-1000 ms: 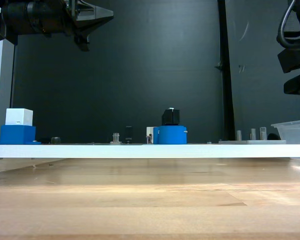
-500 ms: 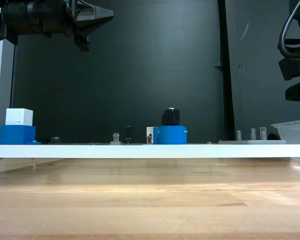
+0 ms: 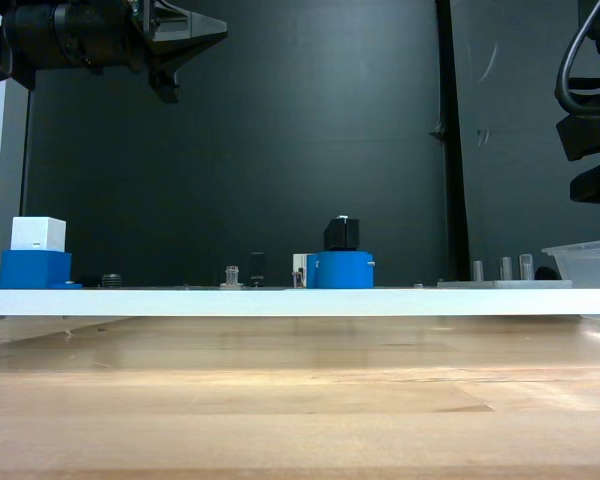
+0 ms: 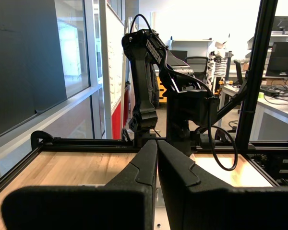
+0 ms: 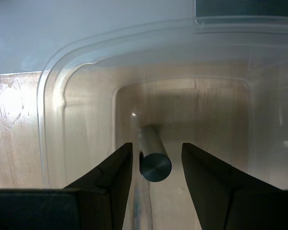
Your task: Pick the 16mm cylinder and place it in the taskboard
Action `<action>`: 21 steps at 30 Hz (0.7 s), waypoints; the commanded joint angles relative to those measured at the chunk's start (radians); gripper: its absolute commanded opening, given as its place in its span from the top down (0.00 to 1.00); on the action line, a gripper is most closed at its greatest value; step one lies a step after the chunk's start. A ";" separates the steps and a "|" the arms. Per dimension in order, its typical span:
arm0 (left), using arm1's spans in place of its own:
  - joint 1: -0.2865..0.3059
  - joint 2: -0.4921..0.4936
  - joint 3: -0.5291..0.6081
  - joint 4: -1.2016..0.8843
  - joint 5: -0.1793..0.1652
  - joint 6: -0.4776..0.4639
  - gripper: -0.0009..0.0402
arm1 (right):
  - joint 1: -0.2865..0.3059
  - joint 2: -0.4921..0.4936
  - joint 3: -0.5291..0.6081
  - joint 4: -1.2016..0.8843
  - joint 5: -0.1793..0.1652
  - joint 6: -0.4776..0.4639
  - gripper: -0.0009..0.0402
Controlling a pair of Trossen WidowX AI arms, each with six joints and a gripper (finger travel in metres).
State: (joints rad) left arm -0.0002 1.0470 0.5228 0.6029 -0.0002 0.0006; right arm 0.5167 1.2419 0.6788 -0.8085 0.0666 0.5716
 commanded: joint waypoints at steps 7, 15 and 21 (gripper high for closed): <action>0.000 0.000 0.000 0.000 0.000 0.000 0.98 | -0.001 0.000 0.000 0.000 0.000 0.001 0.74; 0.000 0.000 0.000 0.000 0.000 0.000 0.98 | -0.002 0.000 0.000 0.000 0.000 0.000 0.83; 0.000 0.000 0.000 0.000 0.000 0.000 0.98 | -0.002 0.000 0.000 0.001 0.000 0.000 0.89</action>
